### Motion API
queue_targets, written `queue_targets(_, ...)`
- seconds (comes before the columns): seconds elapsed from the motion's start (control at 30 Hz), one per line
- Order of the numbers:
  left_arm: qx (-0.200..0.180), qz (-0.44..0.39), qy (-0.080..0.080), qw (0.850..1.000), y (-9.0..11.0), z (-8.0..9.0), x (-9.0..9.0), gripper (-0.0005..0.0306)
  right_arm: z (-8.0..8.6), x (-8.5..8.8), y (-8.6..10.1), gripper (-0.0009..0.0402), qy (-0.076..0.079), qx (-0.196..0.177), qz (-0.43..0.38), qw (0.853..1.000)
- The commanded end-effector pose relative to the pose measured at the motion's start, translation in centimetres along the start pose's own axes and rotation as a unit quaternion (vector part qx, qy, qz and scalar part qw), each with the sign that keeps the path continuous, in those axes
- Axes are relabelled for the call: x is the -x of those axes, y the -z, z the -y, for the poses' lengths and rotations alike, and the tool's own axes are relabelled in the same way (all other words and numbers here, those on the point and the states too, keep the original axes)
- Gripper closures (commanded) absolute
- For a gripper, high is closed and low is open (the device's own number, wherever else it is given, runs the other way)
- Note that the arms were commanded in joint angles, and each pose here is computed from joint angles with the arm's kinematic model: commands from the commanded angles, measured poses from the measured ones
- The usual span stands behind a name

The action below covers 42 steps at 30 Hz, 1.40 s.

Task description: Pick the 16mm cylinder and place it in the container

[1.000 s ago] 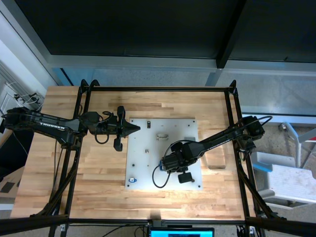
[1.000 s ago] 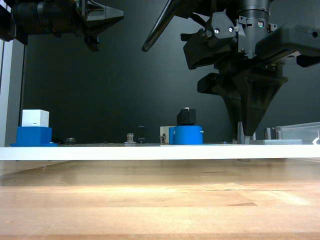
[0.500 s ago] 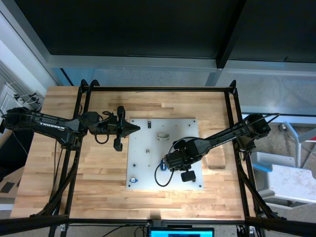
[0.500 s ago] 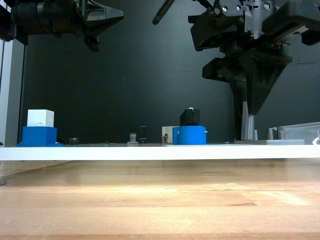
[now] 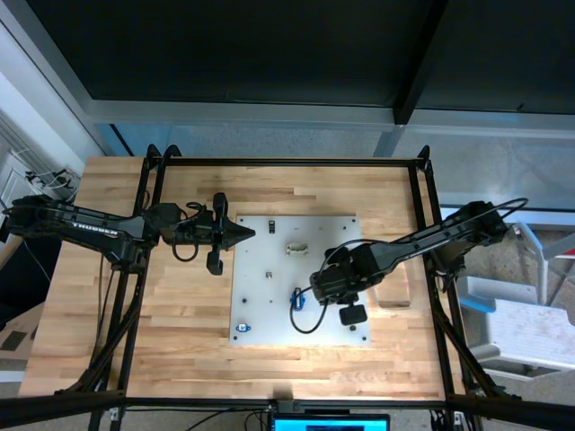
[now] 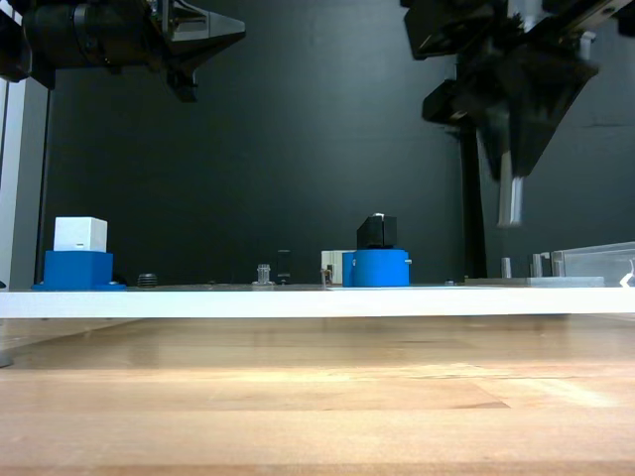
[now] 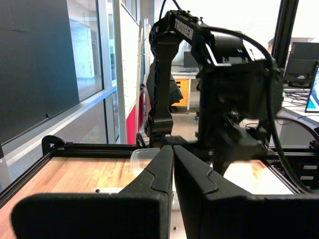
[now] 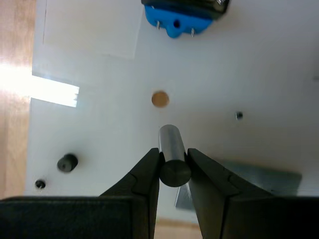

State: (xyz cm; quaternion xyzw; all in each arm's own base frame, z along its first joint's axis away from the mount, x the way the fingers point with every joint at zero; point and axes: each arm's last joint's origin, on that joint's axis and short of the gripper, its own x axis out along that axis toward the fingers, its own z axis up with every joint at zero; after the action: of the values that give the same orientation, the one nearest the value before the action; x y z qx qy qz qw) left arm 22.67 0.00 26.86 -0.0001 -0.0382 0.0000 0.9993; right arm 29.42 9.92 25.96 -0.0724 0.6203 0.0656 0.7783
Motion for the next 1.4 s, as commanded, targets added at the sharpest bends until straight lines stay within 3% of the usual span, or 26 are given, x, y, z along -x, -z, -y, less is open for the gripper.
queue_targets(0.03,0.0,0.0,0.0,1.0,0.0,0.0,0.0,0.03,0.2,0.8,1.0,0.0377,0.0,-0.018,0.003,1.0)
queue_targets(0.3,0.0,0.0,0.0,1.0,0.0,0.0,0.0,0.03,0.7,1.6,4.7,0.0377,-0.001,-0.075,0.004,0.997)
queue_targets(0.63,0.0,0.0,0.0,1.0,0.0,0.0,0.0,0.03,1.4,2.3,9.5,0.0377,-0.002,-0.175,0.013,0.984)
queue_targets(0.73,0.0,0.0,0.0,1.0,0.0,0.0,0.0,0.03,1.6,2.4,10.9,0.0377,0.008,-0.21,0.02,0.977)
queue_targets(1.1,0.0,0.0,0.0,1.0,0.0,0.0,0.0,0.03,2.0,1.8,14.6,0.0377,0.016,-0.273,-0.007,0.962)
queue_targets(1.23,0.0,0.0,0.0,1.0,0.0,0.0,0.0,0.03,1.9,0.8,15.4,0.0374,-0.015,-0.269,-0.039,0.962)
queue_targets(1.4,0.0,0.0,0.0,1.0,0.0,0.0,0.0,0.03,1.9,-0.6,16.3,0.0361,-0.008,-0.273,-0.062,0.96)
